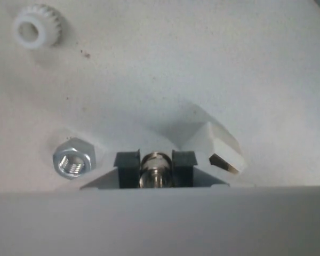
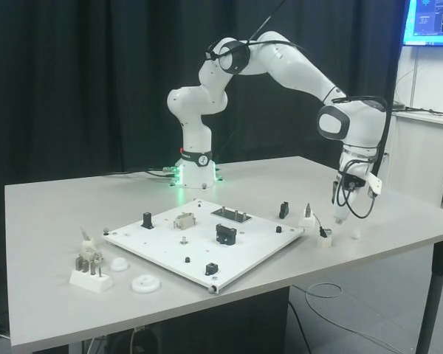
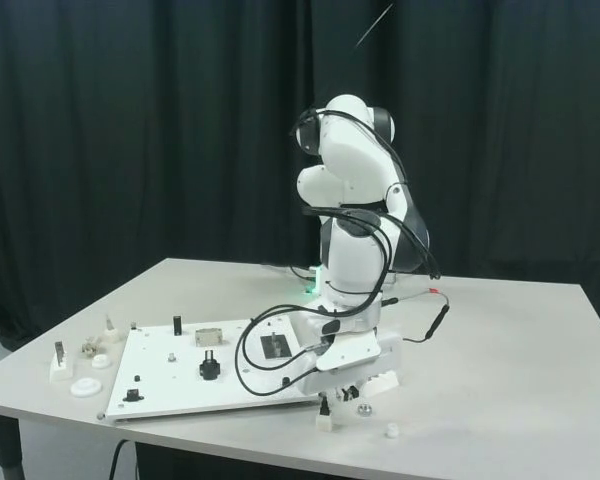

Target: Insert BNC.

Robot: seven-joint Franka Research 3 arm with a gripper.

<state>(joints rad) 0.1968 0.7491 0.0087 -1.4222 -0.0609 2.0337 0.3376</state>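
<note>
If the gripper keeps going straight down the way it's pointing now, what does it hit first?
Most likely the BNC connector, which sits between the fingertips of the gripper on a white holder. Past that is the grey table. Depth is hard to judge.

White arm (image 3: 355, 215) bent low over grey table (image 3: 500, 340), hand (image 3: 345, 390) beside white board (image 3: 195, 375), near edge.

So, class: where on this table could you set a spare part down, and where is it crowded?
Bare: the table behind the white board, and the stretch beyond the arm. Crowded: around the gripper, by the nut and small gear.
</note>
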